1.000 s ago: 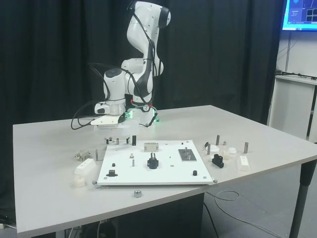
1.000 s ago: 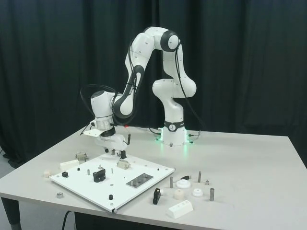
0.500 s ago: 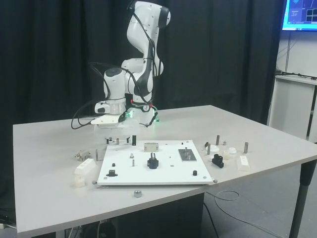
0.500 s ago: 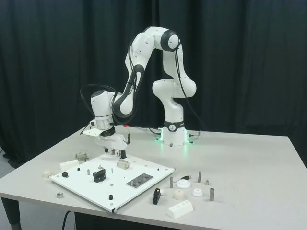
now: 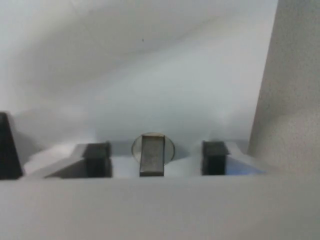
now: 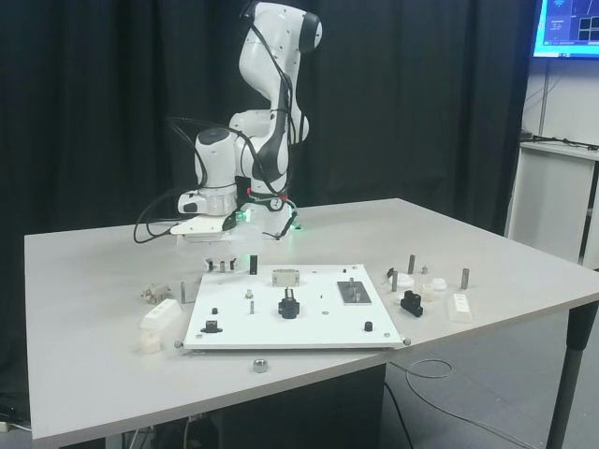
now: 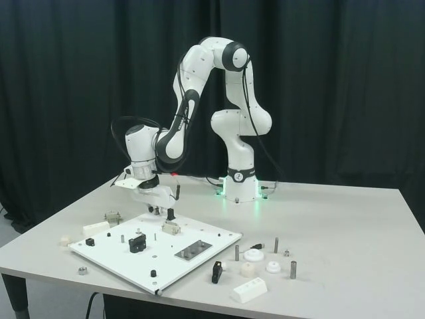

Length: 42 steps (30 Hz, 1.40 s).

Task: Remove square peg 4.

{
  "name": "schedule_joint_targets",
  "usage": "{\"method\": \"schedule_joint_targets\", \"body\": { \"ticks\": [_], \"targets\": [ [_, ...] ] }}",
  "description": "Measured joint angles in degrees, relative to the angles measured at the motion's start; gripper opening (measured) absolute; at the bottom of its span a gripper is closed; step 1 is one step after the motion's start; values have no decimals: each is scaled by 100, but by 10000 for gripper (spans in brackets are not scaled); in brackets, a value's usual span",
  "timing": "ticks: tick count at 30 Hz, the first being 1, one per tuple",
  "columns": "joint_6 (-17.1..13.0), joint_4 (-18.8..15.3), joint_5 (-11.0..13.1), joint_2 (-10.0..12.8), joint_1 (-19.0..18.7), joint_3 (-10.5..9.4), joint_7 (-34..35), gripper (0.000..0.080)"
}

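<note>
A small grey peg (image 5: 151,155) stands upright in a round socket near the far left corner of the white board (image 6: 309,323). My gripper (image 5: 156,159) is down over it, open. One dark fingertip (image 5: 97,160) is on each side of the peg, and neither touches it. In the first room view the gripper (image 6: 222,266) sits low over the board's back edge, under the white hand. The second room view shows the gripper (image 7: 154,209) in the same place. A taller black peg (image 6: 253,265) stands just beside it.
The board (image 7: 199,234) also carries a black holder (image 6: 288,306), a grey plate (image 6: 353,291) and a small connector (image 6: 285,277). Loose pegs and white parts (image 6: 426,285) lie to the board's right, a white block (image 6: 161,318) to its left, and a nut (image 6: 260,365) in front.
The two fingers have drawn closer together around the grey peg. The arm itself has hardly moved.
</note>
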<state>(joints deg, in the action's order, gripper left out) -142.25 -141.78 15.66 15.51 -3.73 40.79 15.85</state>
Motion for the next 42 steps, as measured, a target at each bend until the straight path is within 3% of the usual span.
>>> {"method": "schedule_joint_targets", "body": {
  "ticks": [3,4,13,14,42],
  "targets": [
    [2,-1,0,1,0,5,0,504],
    [3,-2,0,1,0,6,0,308],
    [24,0,10,-1,-5,-5,38,308],
    [24,0,10,-1,-5,-5,38,98],
    [42,14,7,2,-13,-5,39,97]
  ]
}}
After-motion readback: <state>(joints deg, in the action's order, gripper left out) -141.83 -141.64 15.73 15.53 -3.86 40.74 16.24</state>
